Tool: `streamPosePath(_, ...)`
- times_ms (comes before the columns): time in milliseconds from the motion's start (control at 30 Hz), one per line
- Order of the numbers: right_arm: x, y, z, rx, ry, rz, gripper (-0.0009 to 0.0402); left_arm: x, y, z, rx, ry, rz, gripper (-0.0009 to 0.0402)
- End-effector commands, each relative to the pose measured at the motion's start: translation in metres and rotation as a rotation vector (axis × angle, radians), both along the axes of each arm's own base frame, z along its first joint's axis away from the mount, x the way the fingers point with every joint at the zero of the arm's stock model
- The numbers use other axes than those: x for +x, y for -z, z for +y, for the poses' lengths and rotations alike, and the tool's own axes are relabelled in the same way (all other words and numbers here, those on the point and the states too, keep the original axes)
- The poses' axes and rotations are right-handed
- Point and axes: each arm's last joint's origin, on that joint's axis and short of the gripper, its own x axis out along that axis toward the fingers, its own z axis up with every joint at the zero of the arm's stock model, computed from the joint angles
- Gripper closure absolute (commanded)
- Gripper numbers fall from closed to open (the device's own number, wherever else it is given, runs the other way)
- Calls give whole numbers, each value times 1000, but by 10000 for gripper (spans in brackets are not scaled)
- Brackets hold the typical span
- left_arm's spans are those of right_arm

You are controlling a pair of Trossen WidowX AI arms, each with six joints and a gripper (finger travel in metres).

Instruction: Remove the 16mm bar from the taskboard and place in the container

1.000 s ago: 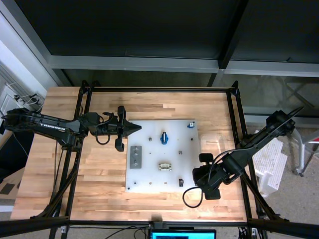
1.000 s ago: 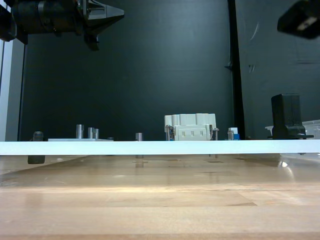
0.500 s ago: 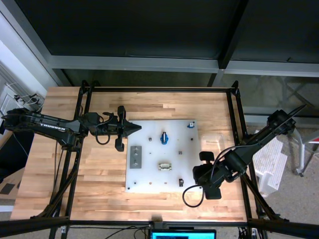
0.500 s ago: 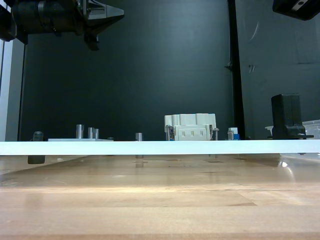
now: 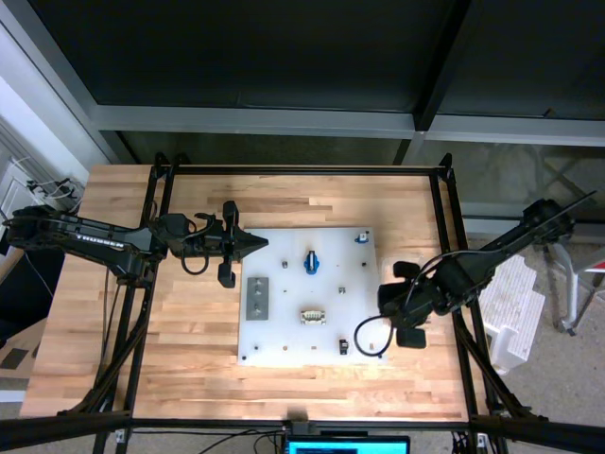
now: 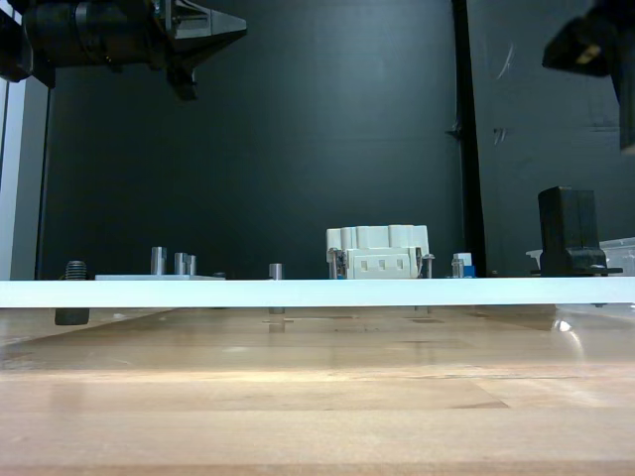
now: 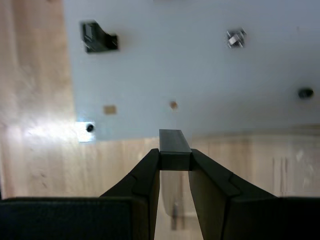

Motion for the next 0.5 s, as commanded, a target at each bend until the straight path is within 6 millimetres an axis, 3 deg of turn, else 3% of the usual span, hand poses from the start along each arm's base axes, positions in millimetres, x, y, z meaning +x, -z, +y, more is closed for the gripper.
streamPosePath(33, -11, 6, -11, 1, 34, 5, 381, 0, 0, 0, 0, 0, 0, 393)
streamPosePath(500, -47, 56, -57, -33, 194, 115, 381, 0, 0, 0, 0, 0, 0, 393)
